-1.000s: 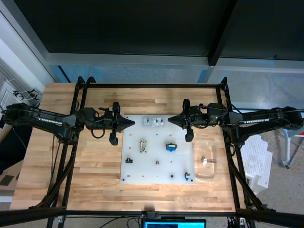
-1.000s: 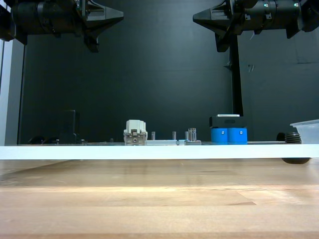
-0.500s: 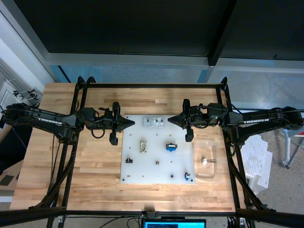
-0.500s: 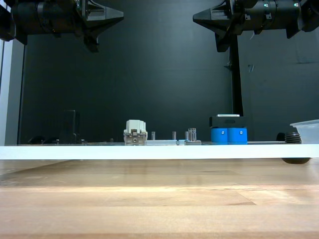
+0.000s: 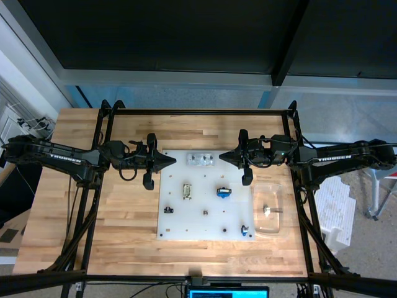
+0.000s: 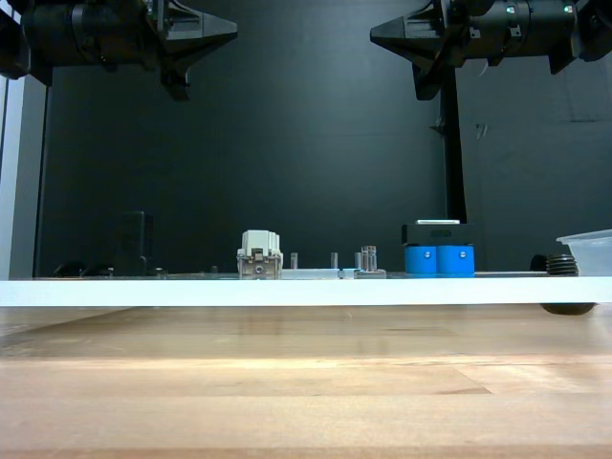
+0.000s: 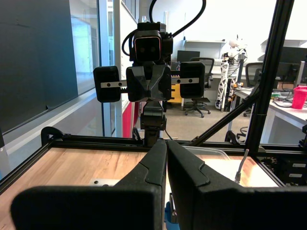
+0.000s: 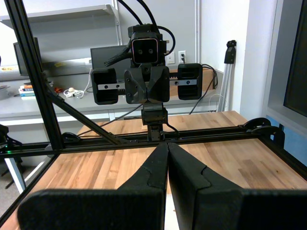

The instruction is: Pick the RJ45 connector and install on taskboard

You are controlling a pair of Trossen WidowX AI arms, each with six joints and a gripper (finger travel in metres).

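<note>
My left gripper (image 5: 173, 160) hangs parked high over the board's far left edge, shut on nothing; its fingers (image 7: 158, 163) meet at the tip. My right gripper (image 5: 221, 156) is parked opposite it, above the far right of the white board (image 5: 186, 226). It is also shut and holds nothing, its fingers (image 8: 160, 165) pressed together. The small blue jack (image 5: 246, 231) sits at the board's near right corner. A pale block (image 5: 268, 211) lies in the clear tray (image 5: 270, 189), with a thin line running off it. I cannot tell where the connector is.
The board carries a beige connector housing (image 6: 259, 256), a blue block with a black top (image 6: 438, 251) and small posts. The black frame rails (image 5: 198, 112) surround the wooden table. Each wrist view shows the opposite arm facing it.
</note>
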